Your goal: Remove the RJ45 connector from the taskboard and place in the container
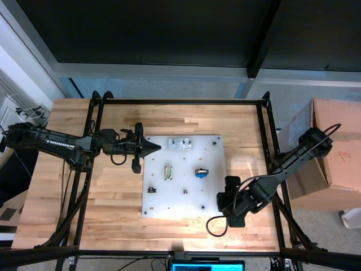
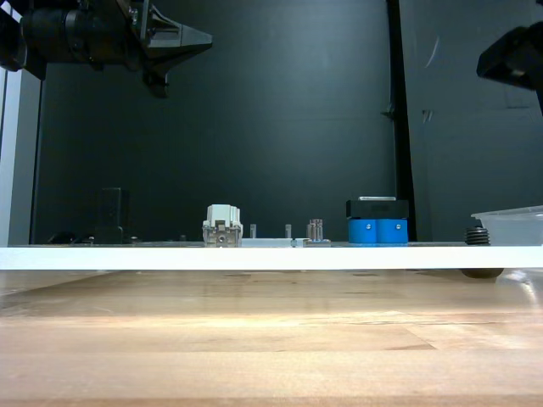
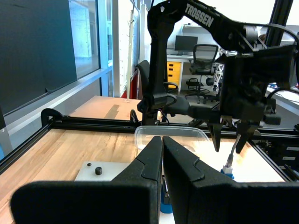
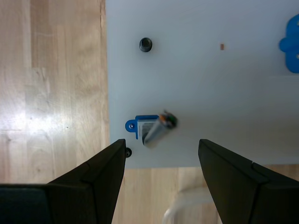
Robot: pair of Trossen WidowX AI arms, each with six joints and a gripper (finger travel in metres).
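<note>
Right gripper [image 4: 161, 141] hovered spread apart over the RJ45 connector [image 4: 158, 127], seated at the taskboard [image 4: 210, 84] edge, its tilt visible only from the right wrist view. Left gripper [image 1: 158, 148] hung high, pinched together.

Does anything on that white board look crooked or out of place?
Yes: the small plug leans sideways in its blue holder by the white board's edge instead of sitting straight. The right gripper hangs above it, fingers open. The left gripper, fingers shut and empty, hangs above the board's opposite side.
</note>
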